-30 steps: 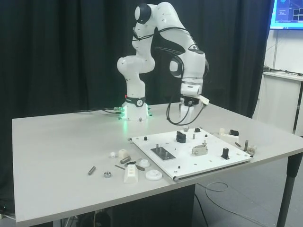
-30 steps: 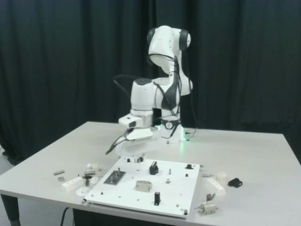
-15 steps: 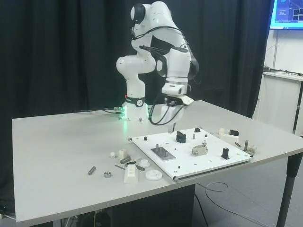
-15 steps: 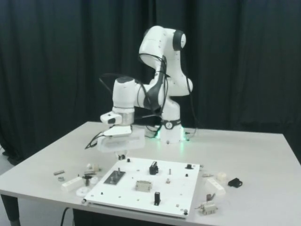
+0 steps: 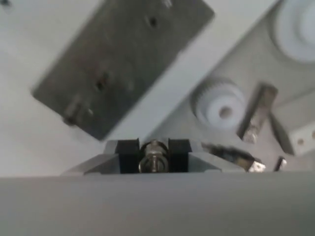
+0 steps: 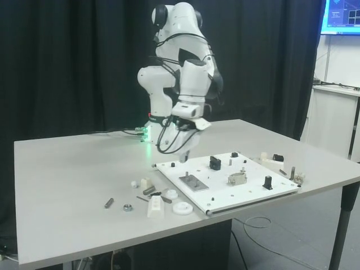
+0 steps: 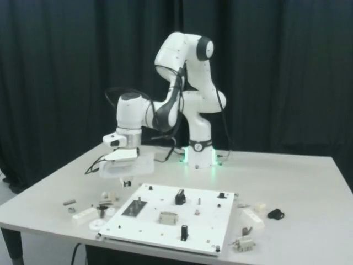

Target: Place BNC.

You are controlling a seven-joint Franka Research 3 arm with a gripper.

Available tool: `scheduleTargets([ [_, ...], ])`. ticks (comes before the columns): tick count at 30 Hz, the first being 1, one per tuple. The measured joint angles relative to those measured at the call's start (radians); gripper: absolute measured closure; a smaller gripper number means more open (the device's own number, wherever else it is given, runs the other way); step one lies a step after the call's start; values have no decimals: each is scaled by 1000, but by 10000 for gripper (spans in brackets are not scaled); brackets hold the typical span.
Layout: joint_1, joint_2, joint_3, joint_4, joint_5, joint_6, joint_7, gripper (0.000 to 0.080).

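In the wrist view my gripper (image 5: 154, 158) is shut on the BNC (image 5: 153, 156), a small metal connector held upright between the black pads (image 5: 127, 153). Below it lies the edge of the white board (image 5: 29, 142), beside the grey metal plate (image 5: 123, 64). From the first room view the gripper (image 6: 184, 156) hangs a little above the board's (image 6: 247, 194) near-left corner area, over the grey plate (image 6: 193, 181). The second room view shows the gripper (image 7: 127, 180) just off the board's (image 7: 209, 232) left edge.
Loose parts lie on the table beside the board: white gears (image 5: 219, 104) (image 6: 183, 207), white blocks (image 6: 154, 206), metal pins and a nut (image 6: 127, 207). Black fixtures (image 6: 215, 163) (image 6: 268, 182) and a metal socket (image 6: 237, 179) stand on the board. More parts lie past its right edge (image 7: 252, 218).
The arm has swung from the board's far side across to its left edge and come lower, carrying the BNC along. The loose parts have not moved.
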Motion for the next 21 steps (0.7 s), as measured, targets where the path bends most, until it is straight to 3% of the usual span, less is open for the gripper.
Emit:
scheduleTargets([
  [9,-35,25,-31,0,2,13,-30,683],
  [21,-84,51,-32,0,12,37,-80,683],
])
